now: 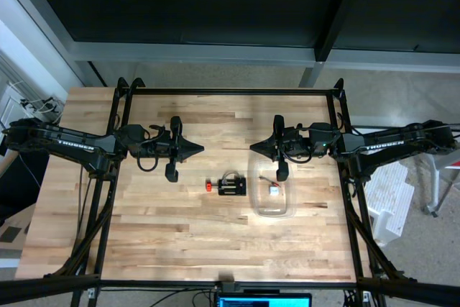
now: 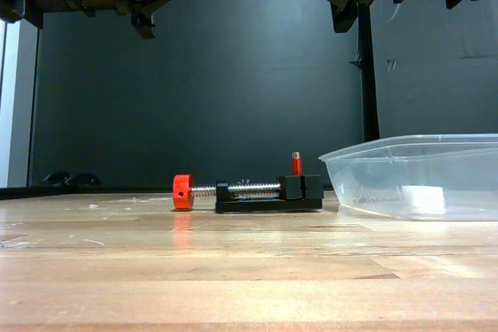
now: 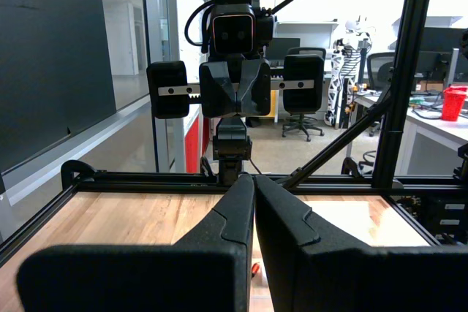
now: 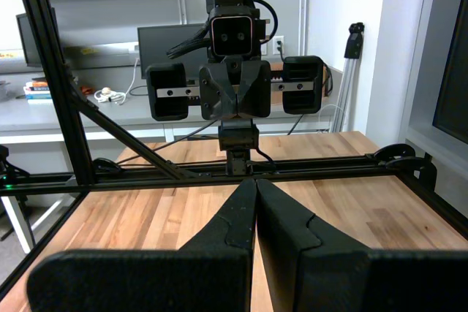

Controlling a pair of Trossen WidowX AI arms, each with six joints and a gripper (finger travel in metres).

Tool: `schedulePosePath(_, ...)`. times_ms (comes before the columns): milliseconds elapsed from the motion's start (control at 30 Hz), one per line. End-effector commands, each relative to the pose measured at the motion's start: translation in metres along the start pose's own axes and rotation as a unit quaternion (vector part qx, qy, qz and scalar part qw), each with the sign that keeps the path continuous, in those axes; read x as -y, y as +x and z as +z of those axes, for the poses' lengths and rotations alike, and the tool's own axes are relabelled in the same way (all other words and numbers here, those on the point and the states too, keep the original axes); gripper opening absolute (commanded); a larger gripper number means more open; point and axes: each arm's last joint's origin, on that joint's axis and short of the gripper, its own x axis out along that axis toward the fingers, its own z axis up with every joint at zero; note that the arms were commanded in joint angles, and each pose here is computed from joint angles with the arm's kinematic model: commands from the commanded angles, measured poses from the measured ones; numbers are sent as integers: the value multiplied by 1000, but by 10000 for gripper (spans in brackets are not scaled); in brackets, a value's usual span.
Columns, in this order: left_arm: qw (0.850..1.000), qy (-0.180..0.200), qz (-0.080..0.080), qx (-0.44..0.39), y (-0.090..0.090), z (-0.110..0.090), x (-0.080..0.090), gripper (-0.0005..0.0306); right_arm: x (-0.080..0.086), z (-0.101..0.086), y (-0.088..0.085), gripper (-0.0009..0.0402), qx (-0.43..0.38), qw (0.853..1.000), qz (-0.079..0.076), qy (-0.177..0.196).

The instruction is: Remove the RCA connector from the receptacle and place in the container

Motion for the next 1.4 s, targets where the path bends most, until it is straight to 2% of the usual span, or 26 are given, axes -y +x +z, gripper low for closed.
schedulePosePath(33, 1000, 0, 0, 0, 0, 0, 0, 0, 0, 0, 0, 0, 0, 1000, 0, -1)
schedulePosePath(1400, 1000, 0, 0, 0, 0, 0, 0, 0, 0, -3, 0, 0, -18, 1000, -1, -1)
